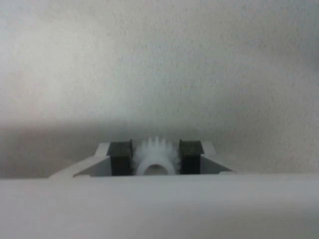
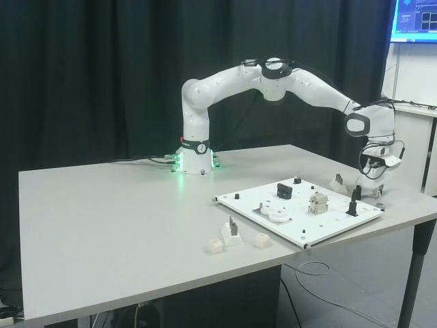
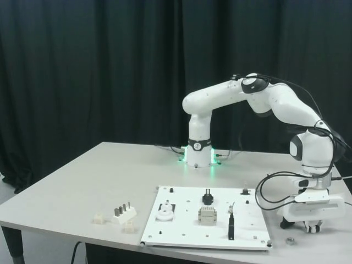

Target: Insert small gear.

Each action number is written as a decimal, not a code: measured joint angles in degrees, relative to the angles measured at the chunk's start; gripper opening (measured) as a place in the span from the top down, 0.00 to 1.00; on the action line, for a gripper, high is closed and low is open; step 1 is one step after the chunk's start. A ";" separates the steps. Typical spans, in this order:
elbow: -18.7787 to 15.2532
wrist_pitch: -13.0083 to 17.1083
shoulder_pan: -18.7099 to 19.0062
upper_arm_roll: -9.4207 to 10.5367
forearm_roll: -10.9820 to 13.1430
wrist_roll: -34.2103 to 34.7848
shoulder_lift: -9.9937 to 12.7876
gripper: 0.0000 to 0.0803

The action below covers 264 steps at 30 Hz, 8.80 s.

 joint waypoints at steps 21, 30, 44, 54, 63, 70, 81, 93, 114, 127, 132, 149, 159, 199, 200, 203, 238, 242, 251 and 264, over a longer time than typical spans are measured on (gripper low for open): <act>2.37 -3.06 -2.43 -0.33 -0.34 0.00 1.02 0.76; 2.47 -3.12 -3.28 -0.34 -0.32 1.02 1.58 0.76; 2.44 -6.96 -5.00 -3.26 -0.42 1.91 2.78 0.76; 1.80 -14.49 -5.13 -8.79 -1.90 -1.96 2.80 0.76; -0.89 -20.12 -5.13 -13.26 -2.68 -7.90 3.05 0.76; -4.16 -22.58 -5.05 -16.48 -3.13 -13.00 3.15 0.76; -11.45 -23.41 -4.40 -20.85 -3.30 -21.47 3.18 0.76; -19.99 -21.71 -3.48 -24.21 -1.60 -31.30 3.19 0.76; -38.02 -12.64 -2.05 -26.32 6.83 -52.64 2.60 0.76; -45.28 -11.59 -1.96 -28.62 11.60 -62.85 1.21 0.76; -47.37 -10.97 -2.15 -29.08 12.48 -64.89 1.20 0.76; -50.04 -11.19 -4.59 -27.90 17.11 -72.19 0.20 0.76; -50.10 -11.40 -4.70 -26.48 18.46 -73.51 -0.16 0.76; -51.35 -10.55 -4.53 -25.01 23.51 -76.34 -0.85 0.76; -51.50 -10.52 -4.53 -24.98 23.75 -76.56 -0.85 0.76; -51.87 -10.50 -4.53 -24.85 24.47 -77.09 -0.88 0.76; -53.73 -8.35 -2.40 -24.37 26.89 -80.42 -0.88 0.76; -53.74 -8.18 -2.40 -24.31 27.10 -80.65 -0.88 0.76; -53.76 -7.85 -2.41 -24.13 27.31 -80.85 -0.88 0.76; -53.76 -7.91 -2.39 -24.14 27.31 -80.85 -0.85 0.76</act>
